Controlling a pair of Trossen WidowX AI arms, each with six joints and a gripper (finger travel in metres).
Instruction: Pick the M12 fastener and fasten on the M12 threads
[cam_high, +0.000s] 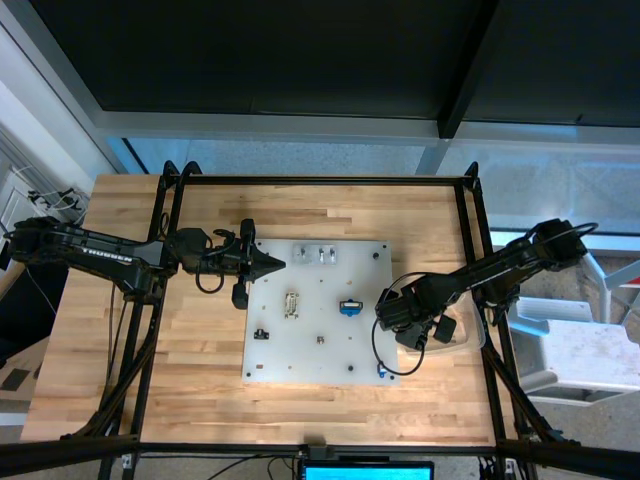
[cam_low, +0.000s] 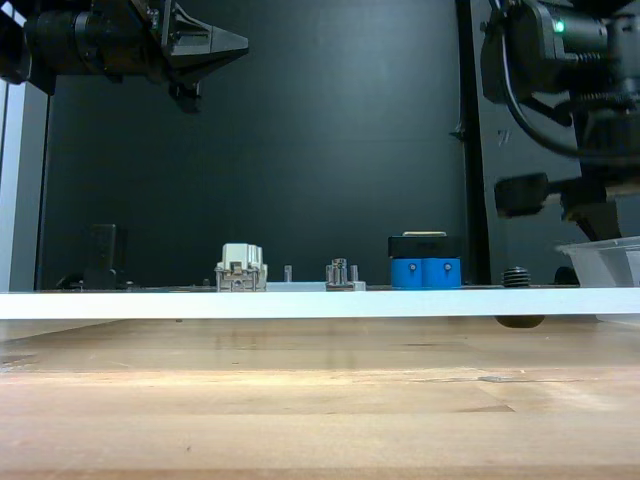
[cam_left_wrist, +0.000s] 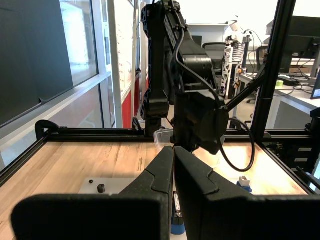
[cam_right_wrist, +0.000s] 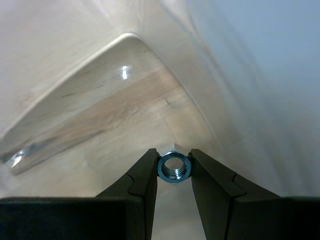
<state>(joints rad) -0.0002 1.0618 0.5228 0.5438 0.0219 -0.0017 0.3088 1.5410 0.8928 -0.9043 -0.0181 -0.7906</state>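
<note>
The M12 fastener (cam_right_wrist: 174, 169), a small silver ring with inner threads, sits between the fingertips of my right gripper (cam_right_wrist: 174, 172), which is shut on it. It is held just above the floor of the clear tray (cam_right_wrist: 100, 95). From above, the right gripper (cam_high: 413, 337) reaches down into that tray (cam_high: 478, 336) at the board's right edge. The black ribbed stud (cam_low: 516, 277) stands bare on the white board (cam_low: 300, 300), left of the tray. My left gripper (cam_high: 274, 264) hovers shut over the board's far left edge, its fingers (cam_left_wrist: 195, 175) pressed together and holding nothing.
Fixed on the board (cam_high: 320, 360) are a blue fitting (cam_low: 425, 270), a beige connector (cam_low: 241, 268) and small silver posts (cam_low: 340, 273). A black frame (cam_high: 320, 180) surrounds the wooden table. The right arm (cam_high: 500, 262) crosses the frame's right rail.
</note>
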